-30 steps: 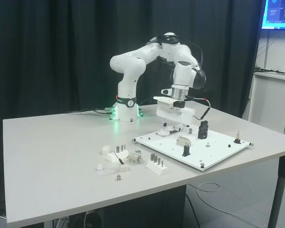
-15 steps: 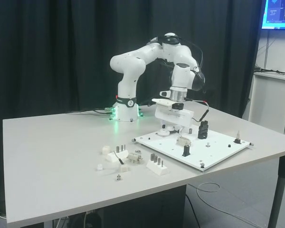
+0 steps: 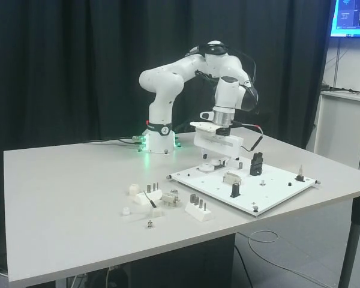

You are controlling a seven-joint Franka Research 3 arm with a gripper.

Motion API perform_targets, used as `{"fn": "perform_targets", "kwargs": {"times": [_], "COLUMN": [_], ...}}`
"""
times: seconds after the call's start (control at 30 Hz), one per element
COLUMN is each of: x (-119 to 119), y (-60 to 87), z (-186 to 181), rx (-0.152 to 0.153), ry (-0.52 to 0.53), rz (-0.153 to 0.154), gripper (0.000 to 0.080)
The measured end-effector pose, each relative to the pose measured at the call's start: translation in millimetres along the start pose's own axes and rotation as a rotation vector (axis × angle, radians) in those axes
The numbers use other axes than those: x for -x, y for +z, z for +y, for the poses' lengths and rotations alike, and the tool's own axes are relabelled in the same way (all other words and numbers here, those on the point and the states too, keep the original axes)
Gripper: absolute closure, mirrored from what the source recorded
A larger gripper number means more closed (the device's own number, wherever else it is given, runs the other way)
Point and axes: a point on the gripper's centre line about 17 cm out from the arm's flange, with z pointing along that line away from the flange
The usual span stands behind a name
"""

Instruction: Insert medium gear.

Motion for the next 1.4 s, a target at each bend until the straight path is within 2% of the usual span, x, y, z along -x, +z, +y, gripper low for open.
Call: {"fn": "perform_targets", "kwargs": {"times": [0.43, 0.67, 1.4], "x": [4, 6, 12], "y": [-1.8, -0.6, 2.6], "z": [6, 8, 4], "rx": [0.01, 0.014, 0.0], "ry": [-0.031, -0.035, -0.049], "rz": [-0.05, -0.065, -0.082], "gripper": [0.0003, 0.0003, 0.0003]}}
